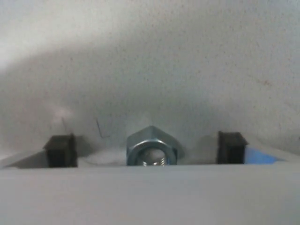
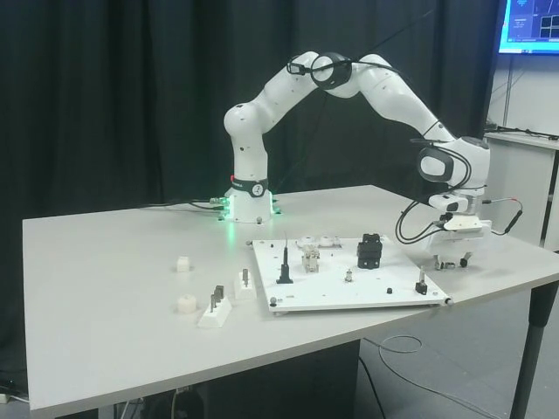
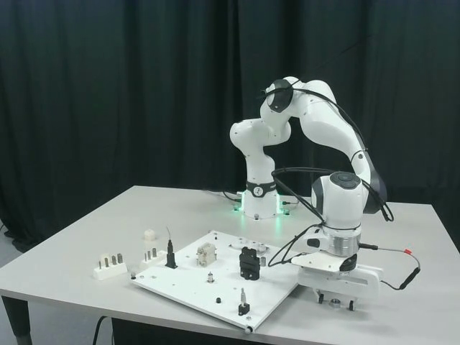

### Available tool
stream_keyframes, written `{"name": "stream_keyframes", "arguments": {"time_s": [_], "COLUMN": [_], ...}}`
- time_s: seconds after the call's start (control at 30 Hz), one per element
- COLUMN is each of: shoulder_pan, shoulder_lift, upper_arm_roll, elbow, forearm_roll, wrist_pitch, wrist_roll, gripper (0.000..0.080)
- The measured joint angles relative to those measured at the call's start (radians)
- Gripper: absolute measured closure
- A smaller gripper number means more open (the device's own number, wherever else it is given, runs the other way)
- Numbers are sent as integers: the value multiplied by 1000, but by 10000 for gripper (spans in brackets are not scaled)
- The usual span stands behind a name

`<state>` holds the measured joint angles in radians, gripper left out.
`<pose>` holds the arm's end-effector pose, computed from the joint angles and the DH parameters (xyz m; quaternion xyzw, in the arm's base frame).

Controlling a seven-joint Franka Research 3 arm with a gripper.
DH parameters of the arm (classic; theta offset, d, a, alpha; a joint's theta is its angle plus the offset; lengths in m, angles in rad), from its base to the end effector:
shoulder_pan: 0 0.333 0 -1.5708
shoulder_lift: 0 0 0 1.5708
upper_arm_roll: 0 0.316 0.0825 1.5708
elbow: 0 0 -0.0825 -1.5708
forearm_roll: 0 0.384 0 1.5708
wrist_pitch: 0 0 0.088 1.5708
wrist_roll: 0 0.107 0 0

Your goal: Pick bolt 4.

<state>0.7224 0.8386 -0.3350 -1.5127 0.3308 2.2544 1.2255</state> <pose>0.6339 0.3078 0.1799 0.8878 -0.4597 -0.0144 0.0142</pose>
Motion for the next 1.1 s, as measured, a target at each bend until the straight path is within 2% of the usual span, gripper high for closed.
{"name": "stream_keyframes", "arguments": {"time_s": [0.03, 0.27, 0.3, 0.4, 0.43, 0.63, 0.67, 0.73, 0.77, 0.9, 0.93, 1.1], "shoulder_pan": [0, 0, 0, 0, 0, 0, 0, 0, 0, -1, -1, -1], "shoulder_lift": [0, 0, 0, 0, 0, 0, 0, 0, 0, -1, -1, -2], "upper_arm_roll": [0, -4, -5, -7, -7, -10, -11, -13, -14, -18, -19, -26], "elbow": [2, 12, 12, 13, 13, 15, 16, 21, 23, 35, 38, 52], "forearm_roll": [-2, -10, -10, -10, -11, -11, -11, -11, -11, -13, -13, -15], "wrist_pitch": [-1, -6, -6, -7, -7, -14, -18, -27, -30, -50, -54, -79], "wrist_roll": [-2, -4, -4, -4, -4, -4, -4, -4, -4, -4, -5, -6], "gripper": [122, 122, 298, 298, 462, 462, 558, 558, 309, 309, 95, 95]}}
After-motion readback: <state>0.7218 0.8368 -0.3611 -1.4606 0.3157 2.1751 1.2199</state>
